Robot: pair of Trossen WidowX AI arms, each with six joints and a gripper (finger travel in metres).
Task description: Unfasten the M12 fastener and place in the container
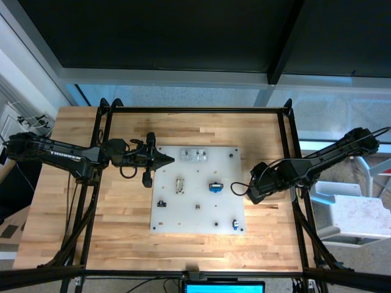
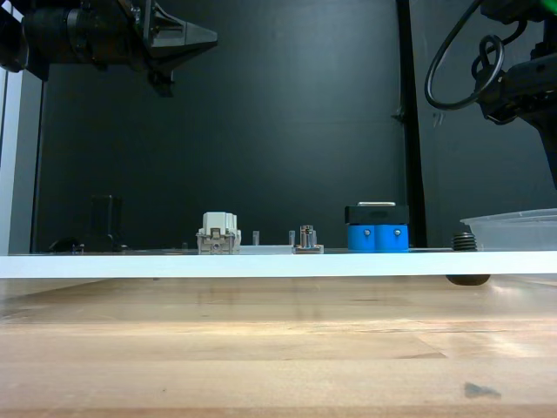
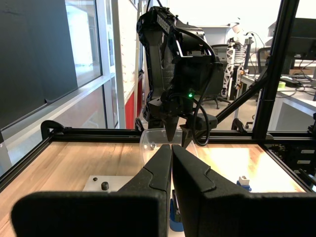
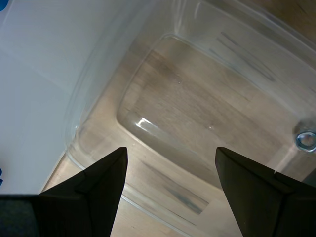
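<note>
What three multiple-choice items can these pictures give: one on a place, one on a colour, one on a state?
1. Where is the nut?
A. on its stud
B. in the tray
C. in the left gripper

2. What colour is the block?
A. blue
B. red
C. green

3. How is the right gripper?
A. shut on the nut
B. shut, empty
C. open

Key:
1 B, the nut lies in the tray and the stud's ribs are bare.
2 A, its body is blue.
3 C, its fingers stand apart above the tray; the left gripper, shut, hangs above the board's left edge.
</note>
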